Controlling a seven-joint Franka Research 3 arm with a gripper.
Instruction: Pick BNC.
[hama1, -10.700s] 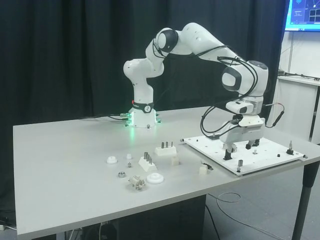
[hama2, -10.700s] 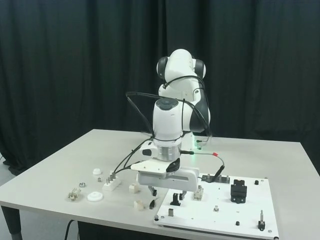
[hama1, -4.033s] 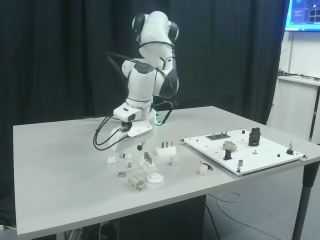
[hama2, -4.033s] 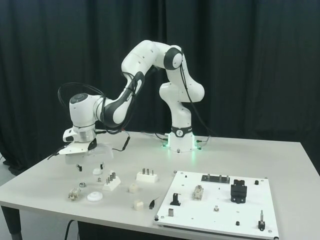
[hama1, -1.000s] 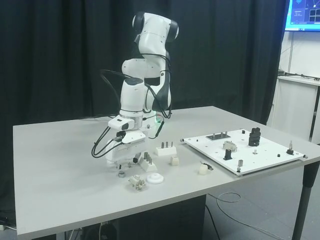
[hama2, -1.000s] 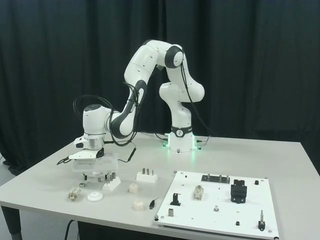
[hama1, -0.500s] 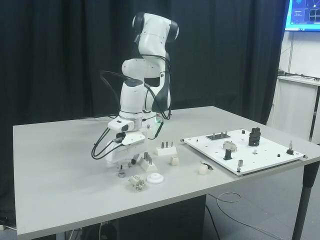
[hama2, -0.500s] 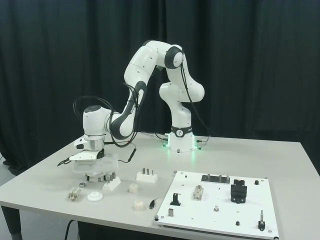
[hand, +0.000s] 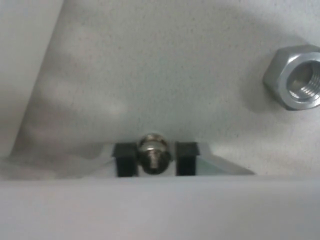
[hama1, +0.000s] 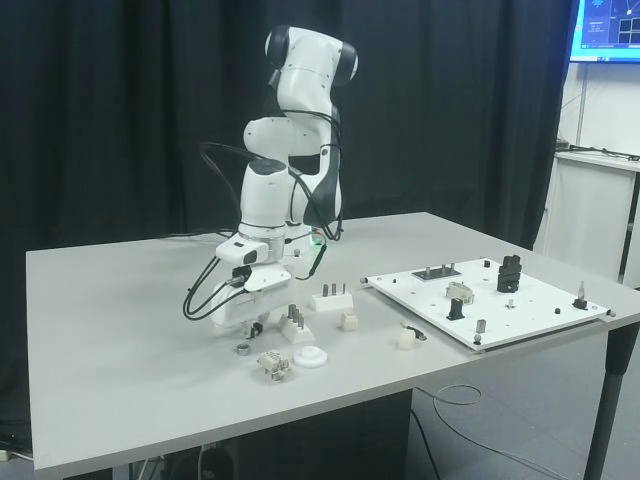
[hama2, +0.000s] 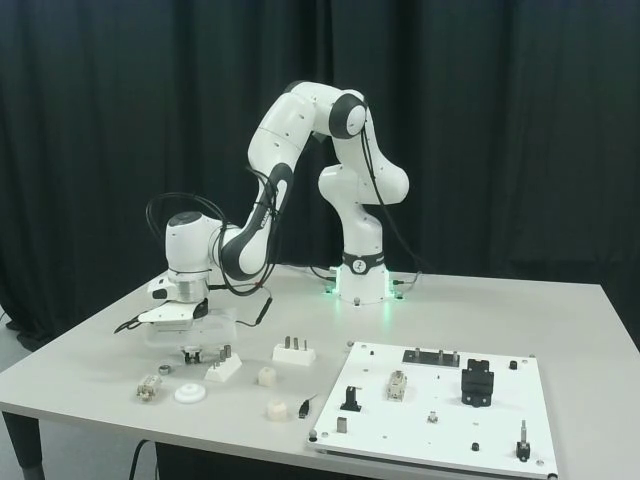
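I see the arm (hama1: 290, 130) bent low over small parts (hama1: 290, 340) (mostly white) on the table (hama1: 120, 330); a white board (hama1: 490, 300) lies well apart.

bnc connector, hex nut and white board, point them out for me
BNC connector (hand: 153, 152), wrist view, on its rounded metal top between the black fingertips.
Hex nut (hand: 295, 76), wrist view, on its threaded bore.
White board (hama2: 500, 418), second room view, on a bare patch.

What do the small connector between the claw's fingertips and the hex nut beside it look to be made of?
BNC connector: probably bright plated metal; its rounded grey top catches a highlight. Hex nut: likely machined steel or similar; grey, shiny flat facets and visible inner threads. The claw straddles the connector with black pads, seemingly matte rubber or plastic.
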